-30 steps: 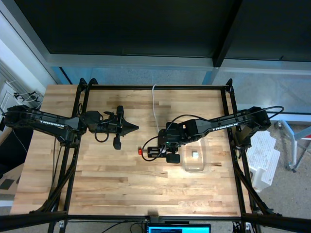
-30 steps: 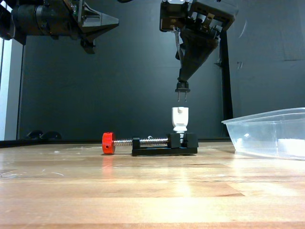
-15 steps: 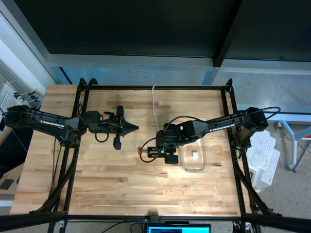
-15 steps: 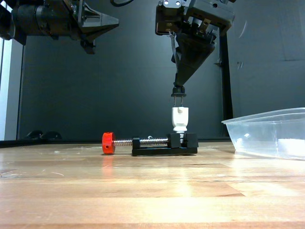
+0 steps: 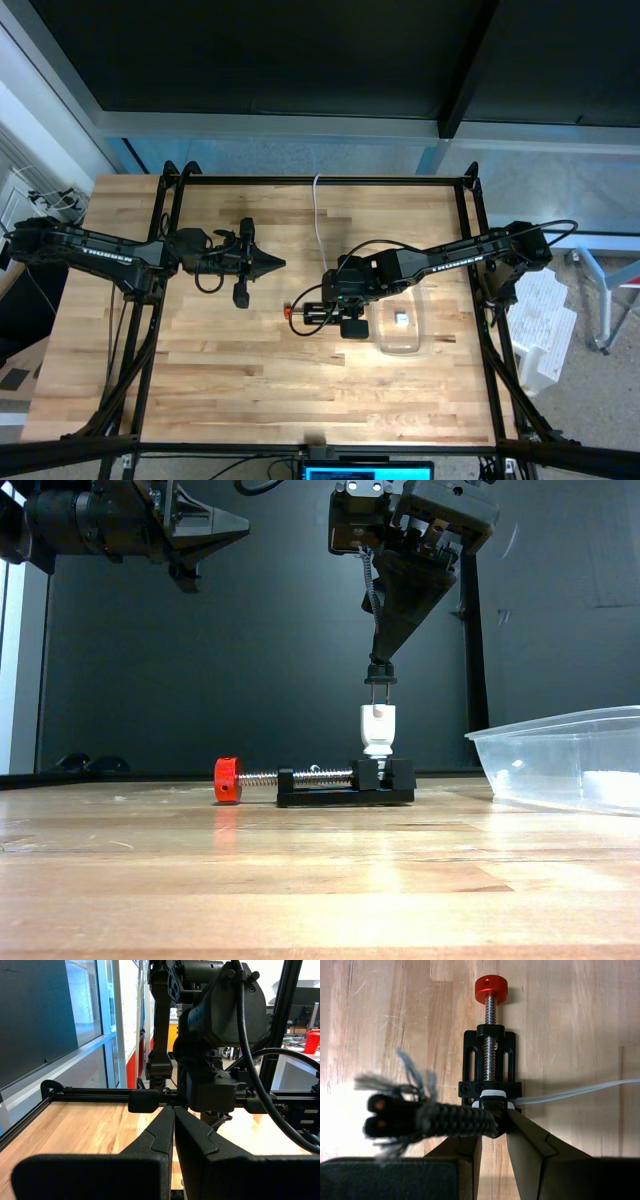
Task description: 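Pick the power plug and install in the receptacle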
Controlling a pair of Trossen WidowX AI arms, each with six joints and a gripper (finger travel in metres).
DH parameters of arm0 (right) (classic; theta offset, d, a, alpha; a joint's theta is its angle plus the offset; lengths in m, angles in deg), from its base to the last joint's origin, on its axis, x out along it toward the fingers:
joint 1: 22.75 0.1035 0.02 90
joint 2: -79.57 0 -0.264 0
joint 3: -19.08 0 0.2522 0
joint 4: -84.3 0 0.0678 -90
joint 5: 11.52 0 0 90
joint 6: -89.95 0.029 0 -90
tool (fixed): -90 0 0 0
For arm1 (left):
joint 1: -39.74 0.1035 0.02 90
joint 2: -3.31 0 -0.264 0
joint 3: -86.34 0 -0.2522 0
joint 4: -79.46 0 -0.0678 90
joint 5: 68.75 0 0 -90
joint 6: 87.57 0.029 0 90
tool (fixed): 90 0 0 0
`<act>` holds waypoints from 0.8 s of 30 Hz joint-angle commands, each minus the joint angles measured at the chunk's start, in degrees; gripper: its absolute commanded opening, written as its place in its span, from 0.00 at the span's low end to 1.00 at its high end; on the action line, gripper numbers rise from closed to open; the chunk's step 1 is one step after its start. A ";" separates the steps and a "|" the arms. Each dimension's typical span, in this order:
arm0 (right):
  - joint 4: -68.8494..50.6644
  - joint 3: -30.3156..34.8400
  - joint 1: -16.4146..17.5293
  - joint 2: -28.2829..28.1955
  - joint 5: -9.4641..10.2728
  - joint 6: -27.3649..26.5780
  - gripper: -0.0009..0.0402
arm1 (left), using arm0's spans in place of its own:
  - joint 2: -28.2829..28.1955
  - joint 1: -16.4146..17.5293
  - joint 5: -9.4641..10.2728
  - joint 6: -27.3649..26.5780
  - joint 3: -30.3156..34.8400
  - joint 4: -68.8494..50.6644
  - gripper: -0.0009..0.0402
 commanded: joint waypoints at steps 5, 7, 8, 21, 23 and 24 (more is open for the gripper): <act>0.13 -0.15 0.02 0.02 -0.04 -0.15 0.02 | 0.00 0.02 0.00 0.00 0.00 0.00 0.02; 0.15 -0.15 0.04 0.02 -0.04 -0.15 0.02 | 0.00 0.00 0.00 0.02 0.00 0.00 0.02; 0.13 -0.15 0.04 0.02 -0.04 -0.15 0.02 | 0.00 0.00 0.00 0.02 0.00 0.00 0.02; 1.57 -1.31 0.00 0.02 0.02 -0.15 0.02 | 0.00 0.00 0.00 0.02 0.00 0.02 0.02; 1.57 -1.36 0.00 0.02 0.00 -0.15 0.02 | 0.00 0.00 0.00 0.02 0.00 0.02 0.02; 1.62 -1.44 0.00 0.02 0.00 -0.17 0.02 | 0.00 0.00 0.00 0.02 0.00 0.00 0.02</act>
